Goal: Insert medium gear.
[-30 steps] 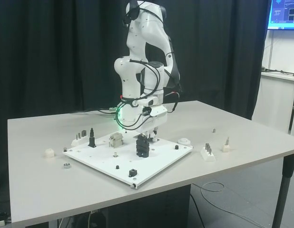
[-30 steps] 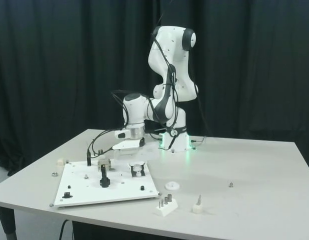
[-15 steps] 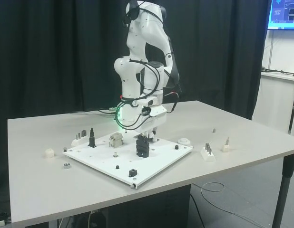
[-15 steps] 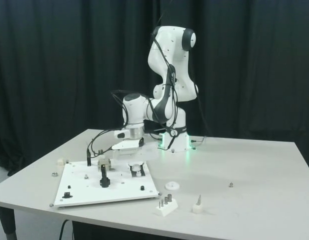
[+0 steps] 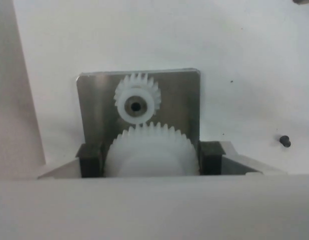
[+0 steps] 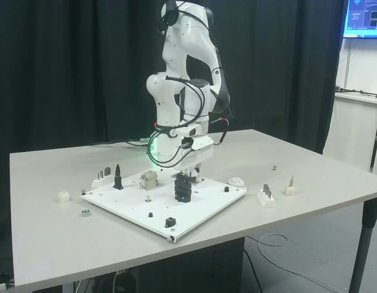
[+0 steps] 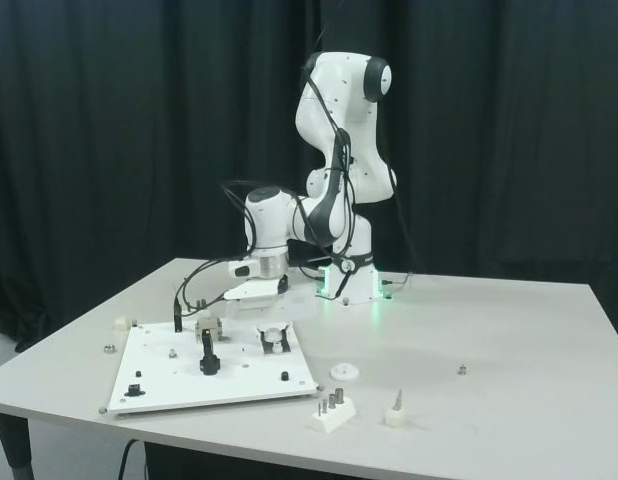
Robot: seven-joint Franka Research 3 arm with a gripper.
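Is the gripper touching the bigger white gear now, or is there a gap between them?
Touching. In the wrist view both black fingers press against the sides of the medium gear, with no gap visible. The small gear sits just beyond it on the grey plate.

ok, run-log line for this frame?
stage: insert | gripper: shut on medium gear | gear: over grey plate, teeth beside small gear | seated: cannot tell

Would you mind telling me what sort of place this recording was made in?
Probably a robotics lab: a white arm bolted on a grey table, a white assembly board carrying test fixtures, and black curtains behind.
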